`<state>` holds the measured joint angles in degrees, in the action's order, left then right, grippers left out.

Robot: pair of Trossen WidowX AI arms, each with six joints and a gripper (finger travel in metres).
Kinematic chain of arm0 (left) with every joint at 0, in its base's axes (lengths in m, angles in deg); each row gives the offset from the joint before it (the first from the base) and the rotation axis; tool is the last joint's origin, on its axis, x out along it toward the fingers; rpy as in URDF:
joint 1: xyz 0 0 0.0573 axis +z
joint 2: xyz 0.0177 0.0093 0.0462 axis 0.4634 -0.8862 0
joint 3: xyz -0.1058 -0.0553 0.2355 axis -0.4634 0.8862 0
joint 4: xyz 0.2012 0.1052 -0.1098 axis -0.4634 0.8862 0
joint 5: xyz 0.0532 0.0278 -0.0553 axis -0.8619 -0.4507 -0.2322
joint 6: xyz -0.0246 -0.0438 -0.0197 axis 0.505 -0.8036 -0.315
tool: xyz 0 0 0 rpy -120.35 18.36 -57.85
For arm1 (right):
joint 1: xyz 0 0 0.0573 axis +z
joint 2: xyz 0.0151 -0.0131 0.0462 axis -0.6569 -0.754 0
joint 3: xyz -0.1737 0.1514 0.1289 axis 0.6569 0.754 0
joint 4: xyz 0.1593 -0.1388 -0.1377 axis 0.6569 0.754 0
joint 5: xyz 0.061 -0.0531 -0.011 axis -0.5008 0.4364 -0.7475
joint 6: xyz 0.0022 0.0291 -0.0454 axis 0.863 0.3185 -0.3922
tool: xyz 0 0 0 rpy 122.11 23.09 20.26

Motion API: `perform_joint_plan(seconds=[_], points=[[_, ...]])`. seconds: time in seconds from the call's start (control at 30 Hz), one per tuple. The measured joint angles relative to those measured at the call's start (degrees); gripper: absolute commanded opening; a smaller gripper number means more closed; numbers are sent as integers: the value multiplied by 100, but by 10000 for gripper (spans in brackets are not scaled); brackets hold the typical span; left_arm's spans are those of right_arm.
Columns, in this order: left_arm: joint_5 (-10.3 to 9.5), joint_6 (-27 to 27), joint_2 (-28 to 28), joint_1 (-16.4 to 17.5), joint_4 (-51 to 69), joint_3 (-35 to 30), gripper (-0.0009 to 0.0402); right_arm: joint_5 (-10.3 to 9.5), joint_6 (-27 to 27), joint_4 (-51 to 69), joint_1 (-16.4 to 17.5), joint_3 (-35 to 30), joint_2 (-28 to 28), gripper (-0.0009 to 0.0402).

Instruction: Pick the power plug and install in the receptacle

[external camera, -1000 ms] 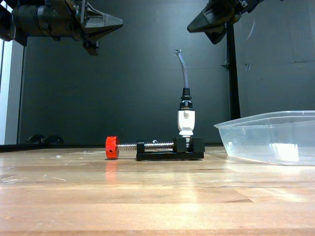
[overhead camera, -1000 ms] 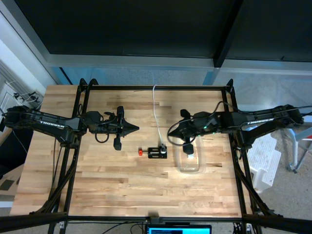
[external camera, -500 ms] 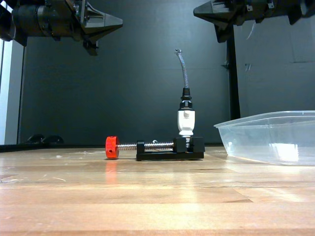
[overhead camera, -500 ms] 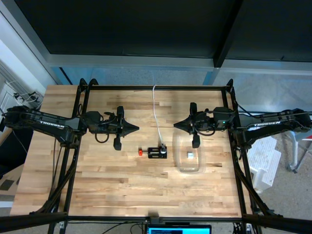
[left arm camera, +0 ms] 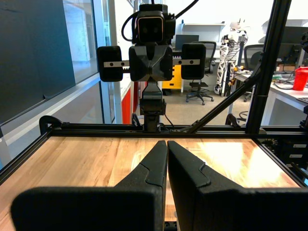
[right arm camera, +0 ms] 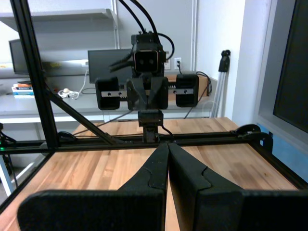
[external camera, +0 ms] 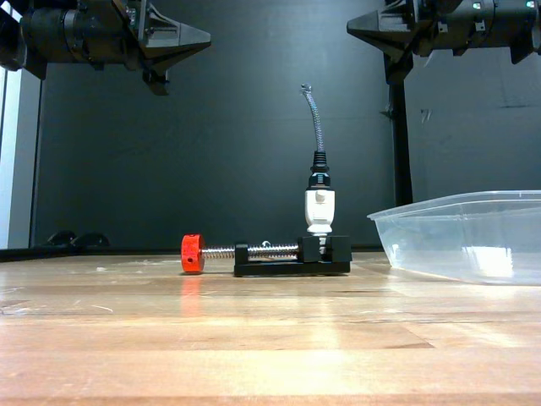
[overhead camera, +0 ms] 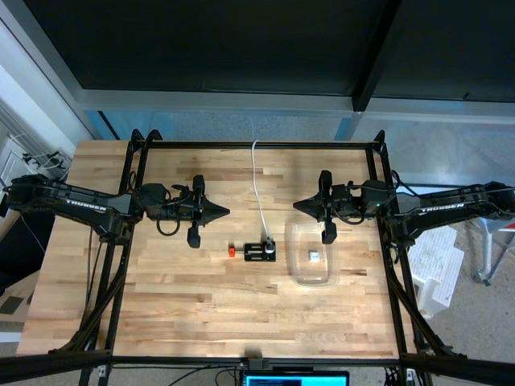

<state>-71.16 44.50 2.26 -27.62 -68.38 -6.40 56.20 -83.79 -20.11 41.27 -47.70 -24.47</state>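
While both arms hang level over the table, the clear tray (overhead camera: 299, 273) holds a small white cube (overhead camera: 314, 256). Beside it the black vise (external camera: 292, 254) grips the white receptacle (external camera: 319, 209) upright. I cannot pick out the power plug. Farther back, the left gripper (overhead camera: 227, 212) and right gripper (overhead camera: 295, 206) are pinched closed, empty.

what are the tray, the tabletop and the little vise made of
Tray: thin clear plastic, see-through with glossy glints. Tabletop: sealed wood strips, grain and seams visible. Vise: likely black-coated metal, with bare shiny screw and red knob, perhaps plastic. Left gripper and right gripper hang shut high above the tabletop, left and right of the vise.
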Motion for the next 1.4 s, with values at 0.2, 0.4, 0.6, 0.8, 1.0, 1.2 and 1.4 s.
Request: perform_joint_plan(seconds=[0.2,0.4,0.6,0.8,1.0,1.2,1.4], points=[[0,0,0,0,2,0,0,103,2,105,-7,13,-2,0],[0,0,0,0,2,2,0,103,52,214,-4,13,-4,0],[0,0,0,0,0,0,0,103,111,214,-4,7,-4,0],[0,0,0,0,2,0,0,103,111,214,-4,4,-4,0],[0,0,2,0,2,2,0,105,111,214,-7,0,-4,0],[0,0,2,0,2,2,0,103,111,214,-7,-2,-4,0],[0,0,0,0,2,2,0,103,111,214,-7,-2,-7,0]])
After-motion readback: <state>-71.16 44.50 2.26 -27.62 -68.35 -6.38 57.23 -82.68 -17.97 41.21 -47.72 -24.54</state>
